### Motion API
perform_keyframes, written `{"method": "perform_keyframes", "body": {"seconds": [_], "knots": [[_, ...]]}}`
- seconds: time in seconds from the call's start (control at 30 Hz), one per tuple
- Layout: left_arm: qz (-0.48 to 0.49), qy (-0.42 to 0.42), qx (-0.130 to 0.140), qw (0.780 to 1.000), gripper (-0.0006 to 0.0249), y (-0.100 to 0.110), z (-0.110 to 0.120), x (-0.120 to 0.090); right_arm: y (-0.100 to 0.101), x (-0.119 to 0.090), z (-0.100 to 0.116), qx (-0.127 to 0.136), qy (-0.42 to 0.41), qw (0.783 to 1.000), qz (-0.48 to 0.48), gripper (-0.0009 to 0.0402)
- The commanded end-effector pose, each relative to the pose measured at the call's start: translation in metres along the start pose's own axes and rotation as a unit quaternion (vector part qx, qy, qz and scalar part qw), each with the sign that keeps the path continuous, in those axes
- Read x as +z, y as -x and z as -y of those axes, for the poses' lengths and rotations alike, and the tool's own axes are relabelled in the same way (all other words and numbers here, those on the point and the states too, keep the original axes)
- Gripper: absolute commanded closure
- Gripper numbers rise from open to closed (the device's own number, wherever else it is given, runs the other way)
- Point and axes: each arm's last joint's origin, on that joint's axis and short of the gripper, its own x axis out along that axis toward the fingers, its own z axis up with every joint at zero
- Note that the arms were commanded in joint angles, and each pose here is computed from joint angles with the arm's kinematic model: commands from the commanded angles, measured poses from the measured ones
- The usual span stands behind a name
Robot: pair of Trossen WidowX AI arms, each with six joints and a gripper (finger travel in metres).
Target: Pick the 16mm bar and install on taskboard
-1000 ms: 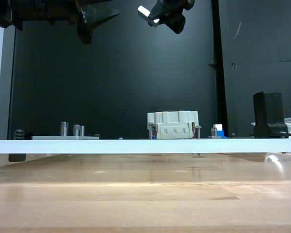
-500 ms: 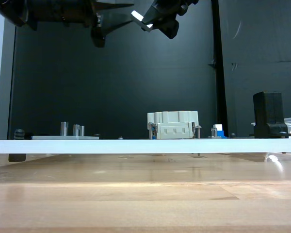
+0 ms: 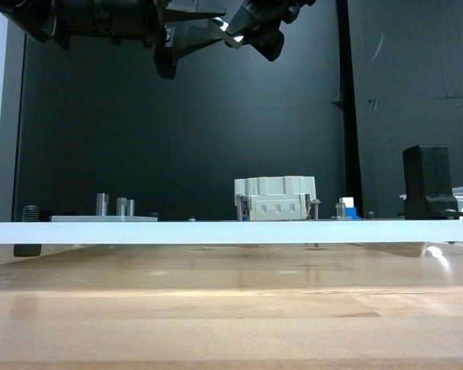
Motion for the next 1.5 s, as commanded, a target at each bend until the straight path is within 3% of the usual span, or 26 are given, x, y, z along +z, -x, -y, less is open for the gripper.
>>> {"method": "perform_keyframes", "body": {"seconds": [0.03, 0.77, 1.5], "knots": [[-0.005, 0.0, -0.001, 1.0, 0.008, -0.0001, 0.0002, -0.0001, 0.0002, -0.0002, 0.0, -0.001, 0.0, 1.0, 0.0, 0.0381], [-0.007, -0.001, -0.011, 1.0, 0.0187, -0.0001, 0.0008, -0.0003, 0.0001, -0.0002, -0.0001, -0.001, 0.0, 1.0, 0.0, 0.0376], [0.002, -0.004, -0.012, 1.0, 0.0189, 0.0009, 0.0008, 0.0024, 0.0026, -0.0031, 0.0001, -0.005, -0.003, 1.0, -0.014, 0.0188]]}}
